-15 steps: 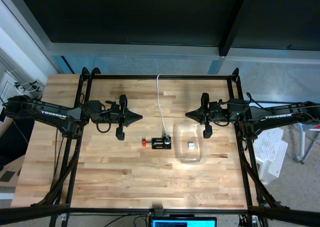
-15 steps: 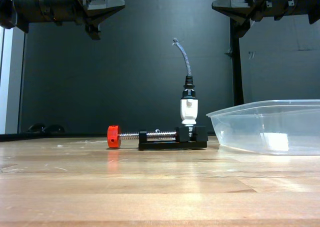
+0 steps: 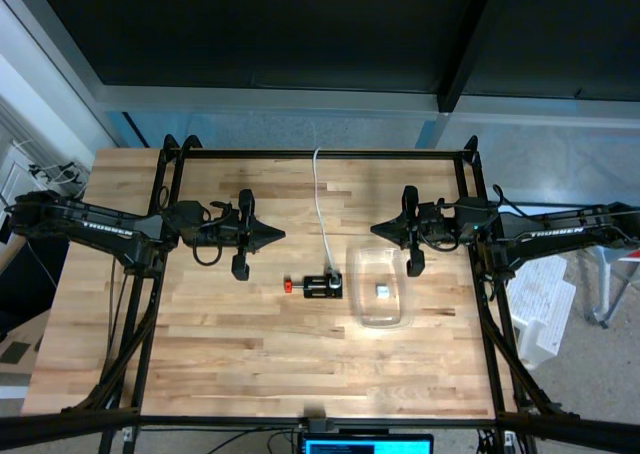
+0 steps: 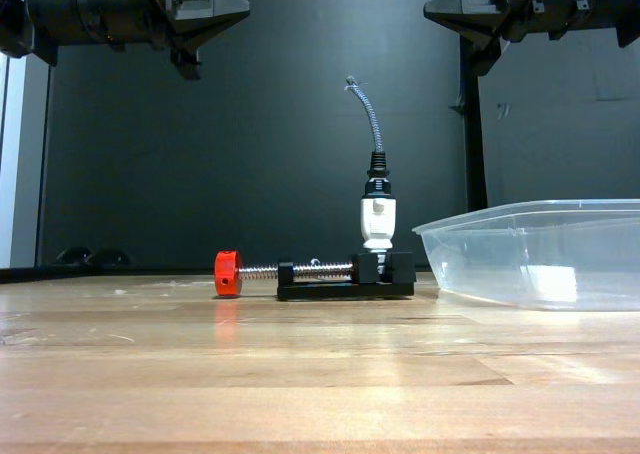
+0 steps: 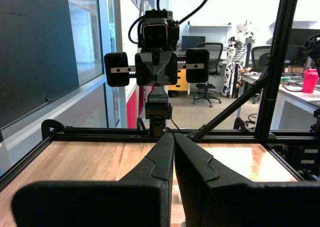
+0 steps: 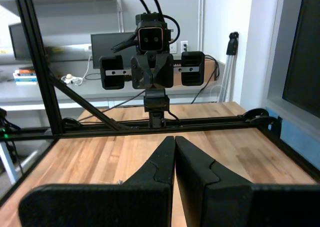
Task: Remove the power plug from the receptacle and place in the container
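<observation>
The left end effector (image 3: 278,236) and right end effector (image 3: 375,232) face each other, well apart, with a red-knobbed black clamp block (image 3: 322,286) between them and a clear rectangular plastic tub (image 3: 385,314) near the right one.

Robotics lab. Butcher-block table (image 3: 250,354) sat inside a black extrusion frame (image 3: 320,155), with an arm at each edge. Left gripper (image 3: 280,236) and right gripper (image 3: 374,230) hung high over the board, tips facing each other, fingers pressed together. Around it were office chairs (image 5: 202,84), a monitor (image 6: 112,46) on a bench, and a glass partition (image 5: 85,37).
</observation>
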